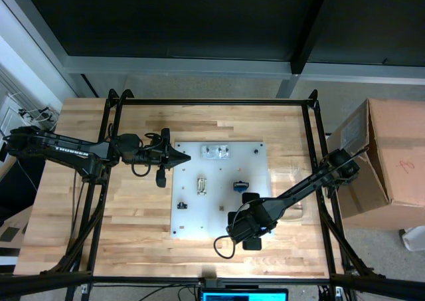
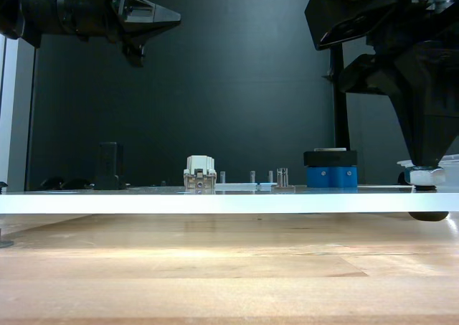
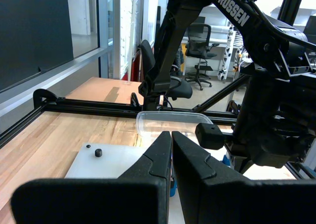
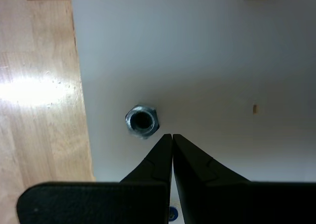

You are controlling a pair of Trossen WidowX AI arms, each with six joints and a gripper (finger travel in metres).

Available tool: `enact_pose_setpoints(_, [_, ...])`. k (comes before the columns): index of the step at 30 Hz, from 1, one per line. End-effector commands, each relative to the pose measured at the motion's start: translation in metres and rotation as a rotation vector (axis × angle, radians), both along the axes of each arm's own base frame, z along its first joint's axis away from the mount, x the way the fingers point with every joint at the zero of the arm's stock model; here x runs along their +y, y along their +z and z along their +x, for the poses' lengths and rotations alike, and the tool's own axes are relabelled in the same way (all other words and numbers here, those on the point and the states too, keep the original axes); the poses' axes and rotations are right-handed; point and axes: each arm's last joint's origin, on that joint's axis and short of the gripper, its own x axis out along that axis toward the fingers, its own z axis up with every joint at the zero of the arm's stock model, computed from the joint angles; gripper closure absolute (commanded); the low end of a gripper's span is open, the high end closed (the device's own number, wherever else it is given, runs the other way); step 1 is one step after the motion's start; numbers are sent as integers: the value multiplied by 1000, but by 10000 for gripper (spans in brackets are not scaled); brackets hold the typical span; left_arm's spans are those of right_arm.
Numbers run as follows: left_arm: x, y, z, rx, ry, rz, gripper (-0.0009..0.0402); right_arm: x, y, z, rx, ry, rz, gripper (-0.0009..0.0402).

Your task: Pick the M12 nut and place it on its threads and fasten

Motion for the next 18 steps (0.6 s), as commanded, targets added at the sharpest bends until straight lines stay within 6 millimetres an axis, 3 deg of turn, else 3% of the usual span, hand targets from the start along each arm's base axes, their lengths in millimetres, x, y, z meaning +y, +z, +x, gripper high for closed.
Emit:
enact_pose_setpoints(1, [0, 0, 0, 0, 0, 0, 393, 0, -5, 0, -7, 1, 2, 394])
enact_pose_setpoints(11, [0, 0, 0, 0, 0, 0, 393, 2, -2, -2, 43, -8, 88, 393])
enact_pose_setpoints(18, [0, 0, 0, 0, 0, 0, 393, -1, 3, -4, 6, -28, 36, 393])
